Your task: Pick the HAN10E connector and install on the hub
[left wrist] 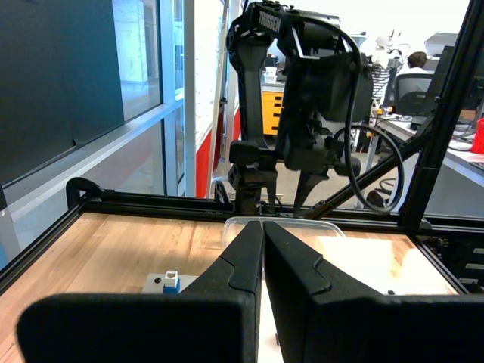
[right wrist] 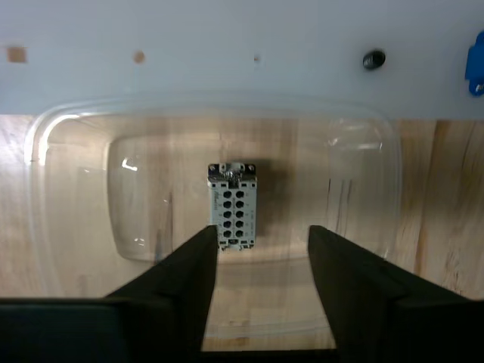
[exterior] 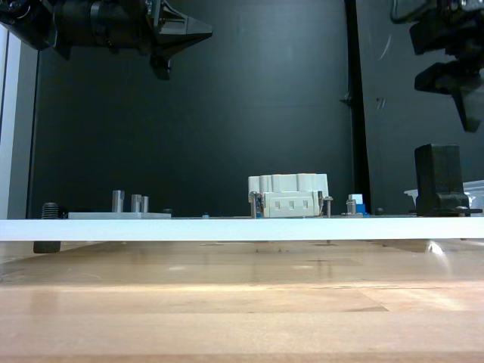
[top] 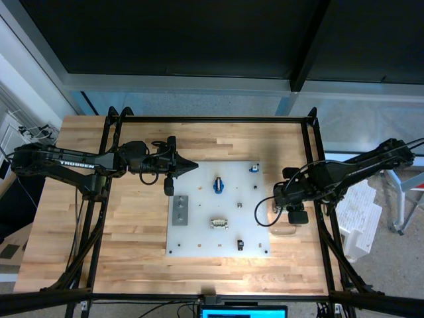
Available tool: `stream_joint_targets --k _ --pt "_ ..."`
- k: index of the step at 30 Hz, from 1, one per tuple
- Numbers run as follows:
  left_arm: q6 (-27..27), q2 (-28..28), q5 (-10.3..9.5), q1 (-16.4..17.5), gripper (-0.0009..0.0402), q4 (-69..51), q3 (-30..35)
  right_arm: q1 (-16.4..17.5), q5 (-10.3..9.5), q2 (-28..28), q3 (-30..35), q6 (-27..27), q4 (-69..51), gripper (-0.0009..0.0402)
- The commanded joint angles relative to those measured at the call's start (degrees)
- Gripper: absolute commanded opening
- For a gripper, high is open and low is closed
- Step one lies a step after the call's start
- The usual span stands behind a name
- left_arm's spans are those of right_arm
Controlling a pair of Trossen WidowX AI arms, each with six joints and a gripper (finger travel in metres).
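HAN10E connector [right wrist: 232, 206] lies flat in the clear tray [right wrist: 355, 151], its pin holes facing up. I see the right gripper [right wrist: 262, 236] hanging over it, fingers apart and gripping nothing; the connector sits close to one fingertip rather than centred between them. In the high view that gripper [top: 296, 215] is right of centre, just off the right edge of the white plate [top: 199, 246]. The hub [top: 219, 224] sits low on the plate, near the frame's centre. The left gripper [top: 189, 165] hovers by the plate's upper left corner, fingers pressed together and empty.
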Motion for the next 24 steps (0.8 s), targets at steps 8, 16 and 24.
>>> stream_joint_targets --k 8,16,24 --pt "0.0 0.0 0.02 0.0 0.0000 0.0 0.0 2.0 -0.13 0.6 -6.0 3.6 4.5 0.0254" --pt "0.0 0.0 0.02 0.0 0.0000 0.1 0.0 2.4 -0.28 0.6 -11.3 5.0 11.8 0.0256" --pt "0.0 0.0 0.02 0.0 0.0000 0.0 0.0 2.5 -0.42 0.6 -14.2 5.1 14.3 0.0256"
